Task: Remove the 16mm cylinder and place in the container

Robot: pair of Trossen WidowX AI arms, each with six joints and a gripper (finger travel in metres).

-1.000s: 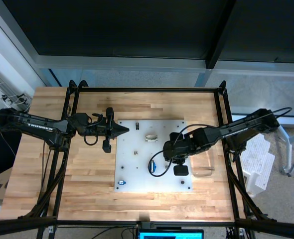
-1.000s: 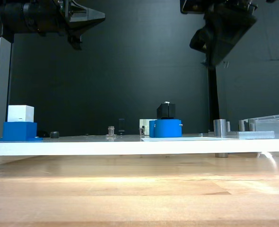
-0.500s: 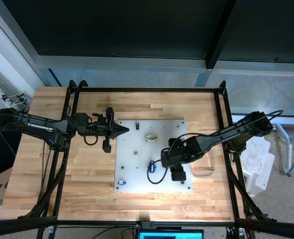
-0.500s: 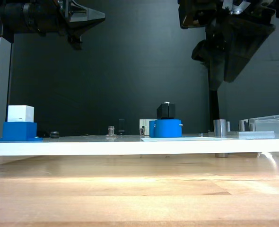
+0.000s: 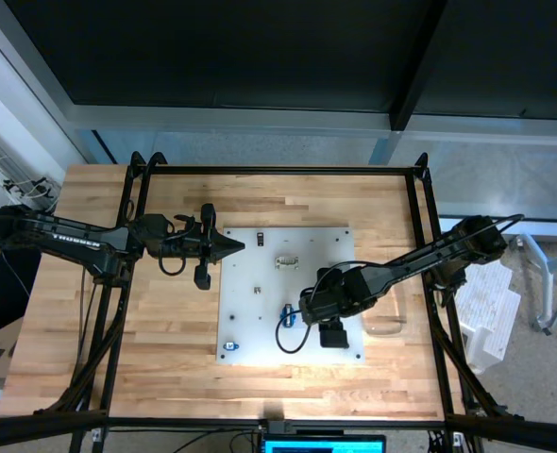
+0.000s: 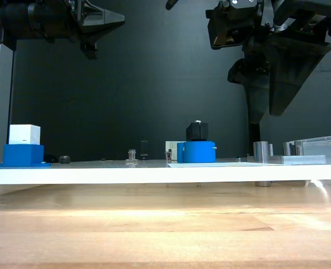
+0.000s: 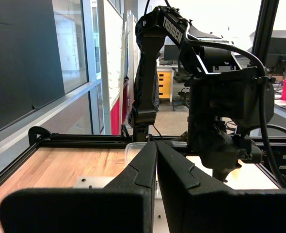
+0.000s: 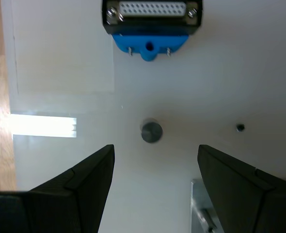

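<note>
cylinder [image 8: 151, 131]: upright in the white board [image 8: 60, 58], in line with the gap of the right gripper [image 8: 155, 148]
right gripper: fingers spread wide, empty, above the cylinder
container [image 5: 396, 321]: beside the board's right edge
left gripper [image 5: 233, 245]: fingers pressed together, raised at the board's left edge
change: right gripper moved nearer and lower; left arm unmoved
</note>
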